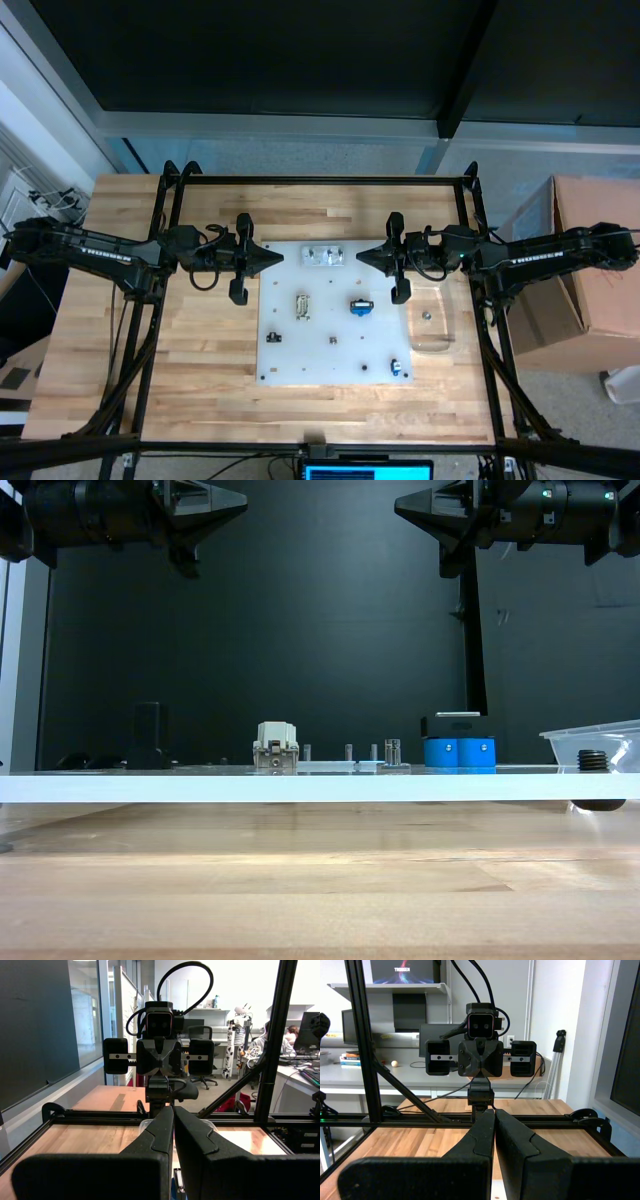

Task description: Pick the M12 nut and place it on its threads and fasten

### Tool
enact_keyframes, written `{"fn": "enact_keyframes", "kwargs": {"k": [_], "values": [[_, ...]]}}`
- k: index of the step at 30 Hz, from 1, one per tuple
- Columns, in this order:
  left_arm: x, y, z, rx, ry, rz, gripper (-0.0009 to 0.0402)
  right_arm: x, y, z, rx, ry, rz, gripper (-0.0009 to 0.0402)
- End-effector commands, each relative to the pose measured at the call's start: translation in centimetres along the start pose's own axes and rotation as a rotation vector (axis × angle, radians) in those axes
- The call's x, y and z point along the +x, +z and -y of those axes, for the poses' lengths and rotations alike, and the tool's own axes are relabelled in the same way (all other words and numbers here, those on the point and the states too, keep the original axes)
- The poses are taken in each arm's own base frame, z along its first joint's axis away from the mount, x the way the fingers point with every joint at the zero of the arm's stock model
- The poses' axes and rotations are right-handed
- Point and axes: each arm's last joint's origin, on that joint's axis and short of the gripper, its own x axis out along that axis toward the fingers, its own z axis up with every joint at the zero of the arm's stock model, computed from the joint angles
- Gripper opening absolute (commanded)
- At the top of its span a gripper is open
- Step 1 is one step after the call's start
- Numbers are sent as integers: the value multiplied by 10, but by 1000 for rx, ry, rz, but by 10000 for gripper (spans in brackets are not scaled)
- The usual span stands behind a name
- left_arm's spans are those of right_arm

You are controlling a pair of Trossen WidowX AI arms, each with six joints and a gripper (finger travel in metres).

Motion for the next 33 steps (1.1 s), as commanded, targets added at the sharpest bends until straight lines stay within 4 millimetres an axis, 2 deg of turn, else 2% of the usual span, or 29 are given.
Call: {"fn": "enact_keyframes", "kwargs": {"k": [1, 16, 24, 33], "values": [[0, 0, 0, 0, 0, -3, 0, -1, -12, 0, 2, 1, -118, 0], [0, 0, 0, 0, 0, -3, 0, -2, -12, 0, 49, -2, -163, 0], [0, -1, 0, 0, 0, -3, 0, -6, -8, -5, 77, 23, -576, 0], [0, 0, 0, 0, 0, -3, 0, -30, 12, -17, 96, 43, -1002, 0]]}}
